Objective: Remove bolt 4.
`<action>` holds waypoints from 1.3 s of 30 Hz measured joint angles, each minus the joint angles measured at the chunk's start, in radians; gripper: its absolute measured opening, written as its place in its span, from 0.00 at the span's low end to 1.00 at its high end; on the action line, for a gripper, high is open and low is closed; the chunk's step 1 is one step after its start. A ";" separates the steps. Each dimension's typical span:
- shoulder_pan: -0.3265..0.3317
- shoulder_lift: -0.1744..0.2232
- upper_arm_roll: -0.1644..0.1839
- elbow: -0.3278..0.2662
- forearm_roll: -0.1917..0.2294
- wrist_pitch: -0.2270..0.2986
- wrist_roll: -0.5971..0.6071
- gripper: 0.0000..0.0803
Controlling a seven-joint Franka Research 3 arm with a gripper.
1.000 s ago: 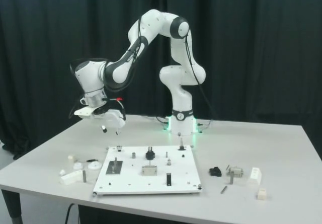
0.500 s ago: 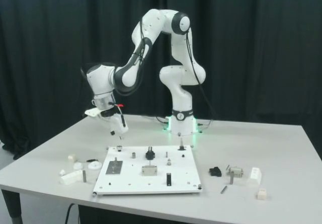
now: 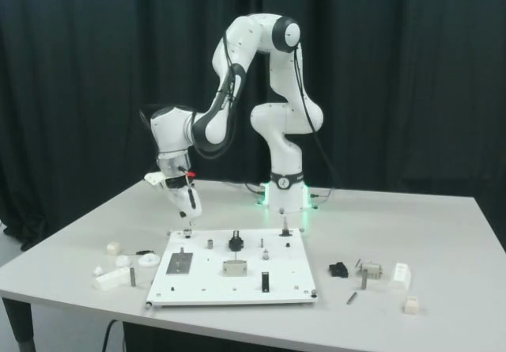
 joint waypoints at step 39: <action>0.016 0.039 0.005 -0.090 0.000 0.212 0.117 1.00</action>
